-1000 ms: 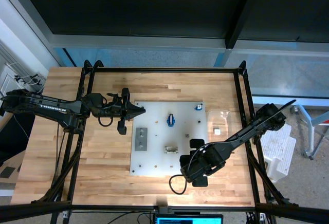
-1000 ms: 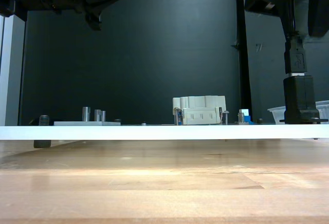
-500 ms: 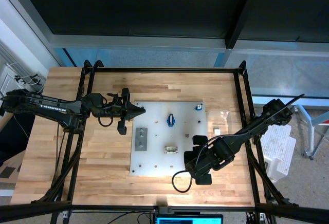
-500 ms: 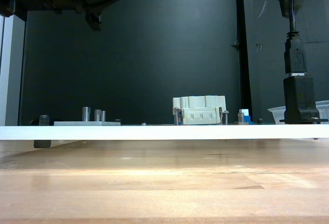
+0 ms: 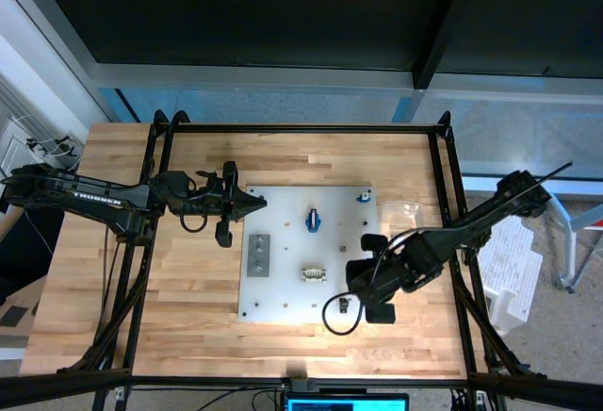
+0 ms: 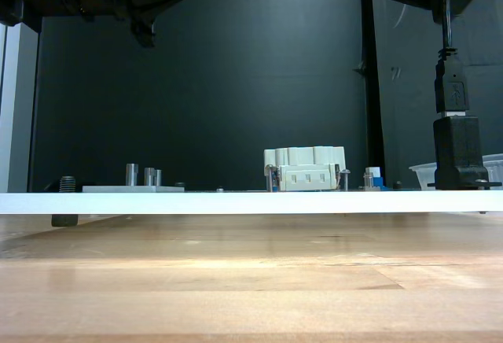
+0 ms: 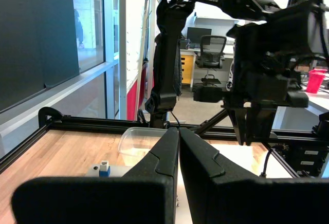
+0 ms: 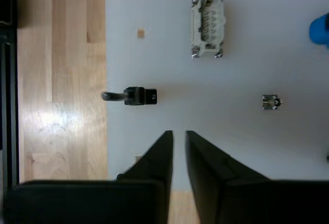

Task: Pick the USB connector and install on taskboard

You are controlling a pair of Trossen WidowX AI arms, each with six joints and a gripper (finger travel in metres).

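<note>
The USB connector (image 6: 454,95) is standing upright, long axis vertical, in the black socket (image 6: 460,158) at the near right of the taskboard (image 5: 283,298). The right gripper (image 8: 177,133) is hovering above and just beside it, fingers parted a little, gripping nothing. The left gripper (image 5: 256,204) is hanging closed and empty at the board's far left edge, well apart. Only 1 arm, the right, is sitting within reach.
</note>
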